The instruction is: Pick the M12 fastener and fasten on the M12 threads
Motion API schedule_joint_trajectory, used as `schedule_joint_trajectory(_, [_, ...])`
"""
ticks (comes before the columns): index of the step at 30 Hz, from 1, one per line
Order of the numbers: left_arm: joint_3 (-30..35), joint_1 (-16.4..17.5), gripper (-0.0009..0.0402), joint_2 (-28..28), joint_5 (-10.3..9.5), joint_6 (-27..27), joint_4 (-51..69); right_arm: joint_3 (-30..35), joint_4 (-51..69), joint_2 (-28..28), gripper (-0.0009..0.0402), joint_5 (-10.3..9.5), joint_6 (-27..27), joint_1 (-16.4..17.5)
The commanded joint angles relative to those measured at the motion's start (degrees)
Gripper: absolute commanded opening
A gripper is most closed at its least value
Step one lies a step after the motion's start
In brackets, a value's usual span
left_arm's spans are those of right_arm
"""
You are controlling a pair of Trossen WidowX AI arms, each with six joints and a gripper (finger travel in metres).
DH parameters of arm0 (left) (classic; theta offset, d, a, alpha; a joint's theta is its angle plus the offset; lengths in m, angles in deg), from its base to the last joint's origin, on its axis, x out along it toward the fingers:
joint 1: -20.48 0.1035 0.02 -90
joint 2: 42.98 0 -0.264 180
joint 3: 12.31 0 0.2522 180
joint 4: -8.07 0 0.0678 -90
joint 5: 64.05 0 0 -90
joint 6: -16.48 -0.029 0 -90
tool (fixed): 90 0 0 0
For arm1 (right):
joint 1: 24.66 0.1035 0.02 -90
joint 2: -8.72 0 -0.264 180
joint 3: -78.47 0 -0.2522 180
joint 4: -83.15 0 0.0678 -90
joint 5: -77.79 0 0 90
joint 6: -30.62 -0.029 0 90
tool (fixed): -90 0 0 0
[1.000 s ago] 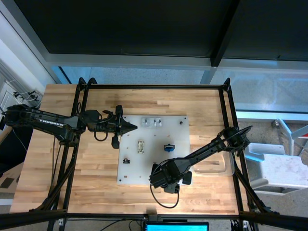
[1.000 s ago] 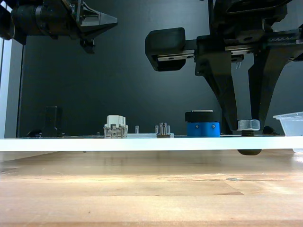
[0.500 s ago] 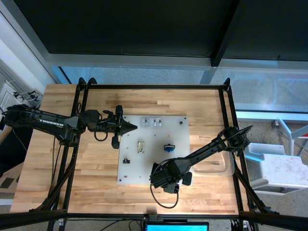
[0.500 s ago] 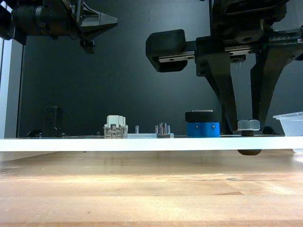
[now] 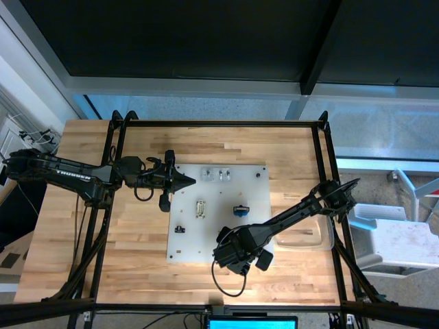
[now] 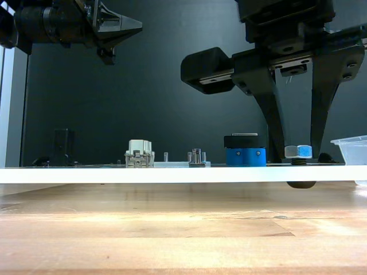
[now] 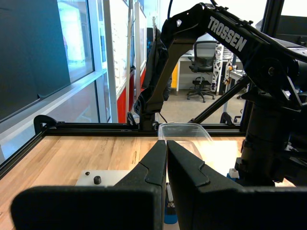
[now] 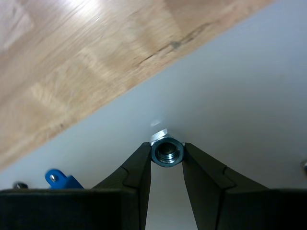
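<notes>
The M12 fastener, a small silver nut (image 8: 167, 153), is pinched between the two black fingers of my right gripper (image 8: 167, 156), which is shut on it just above the white board (image 8: 249, 96). From the low view the nut (image 6: 298, 152) sits on top of the black ribbed stud (image 6: 298, 162), with the right gripper (image 6: 298, 153) pointing straight down over it. In the high view the right gripper (image 5: 234, 251) covers both the nut and the stud at the board's near right edge. My left gripper (image 5: 186, 181) hovers shut and empty over the board's far left edge.
A clear tray (image 5: 309, 236) lies right of the white board (image 5: 188, 240). On the board stand a blue and black block (image 6: 245, 156), a grey connector (image 6: 140, 154) and small posts (image 6: 196, 156). The right arm (image 5: 302, 209) slants across the board's right edge.
The right gripper has twisted about its own axis with the nut held on the stud; its body now sits tilted in the low view. The left arm has not moved.
</notes>
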Motion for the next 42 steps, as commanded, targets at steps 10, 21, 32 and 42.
schedule_joint_trajectory(10, [0.0, 0.0, 0.0000, 0.0, 0.02, 0.0, 0.0, 0.0, 0.0, 0.1, 0.0023, 0.46, -25.5, -0.9])
schedule_joint_trajectory(21, [0.0, 0.0, 0.0000, 0.0, 0.02, 0.0, 0.0, 0.0, -0.1, 0.1, 0.0023, 0.44, -47.2, -1.0])
schedule_joint_trajectory(32, [0.0, 0.0, 0.0000, 0.0, 0.02, 0.0, 0.0, 0.0, -0.1, 0.1, 0.0023, 0.39, -75.7, -1.0])
schedule_joint_trajectory(42, [0.0, 0.0, 0.0000, 0.0, 0.02, 0.0, 0.0, 0.0, -0.1, 0.1, 0.0023, 0.42, -111.2, -1.0])
